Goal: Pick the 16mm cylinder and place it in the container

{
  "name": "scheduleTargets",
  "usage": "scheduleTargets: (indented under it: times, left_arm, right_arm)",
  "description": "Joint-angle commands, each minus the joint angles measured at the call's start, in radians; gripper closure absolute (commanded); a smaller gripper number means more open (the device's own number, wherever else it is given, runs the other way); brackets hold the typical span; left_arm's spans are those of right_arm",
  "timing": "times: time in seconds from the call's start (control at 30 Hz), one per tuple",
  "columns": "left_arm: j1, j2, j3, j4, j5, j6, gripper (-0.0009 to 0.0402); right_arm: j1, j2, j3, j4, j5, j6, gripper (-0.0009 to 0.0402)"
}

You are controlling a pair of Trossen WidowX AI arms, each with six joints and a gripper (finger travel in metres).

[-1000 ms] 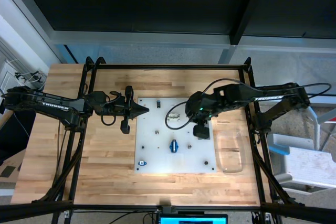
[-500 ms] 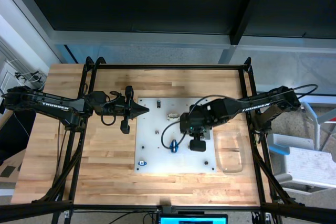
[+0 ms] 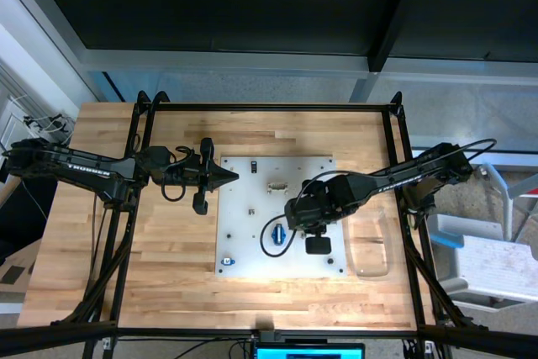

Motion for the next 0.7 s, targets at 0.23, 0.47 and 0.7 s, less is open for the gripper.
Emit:
scheduleTargets:
  times: [0.23,0.47,0.7]
  left_arm:
    - [0.0,0.0,0.0,-0.002,0.0,0.0,0.0393]
    - [0.0,0.0,0.0,-0.006,0.0,0.0,0.0393]
    - [0.0,0.0,0.0,-0.007,0.0,0.0,0.0393]
  right_arm:
    - [0.012,0.014,-0.06,0.026,0.001,0.05,0.0241]
    - [0.018,0.045,-0.083,0.066,0.001,0.05,0.02]
    - [0.018,0.085,-0.085,0.095,0.004,0.042,0.0199]
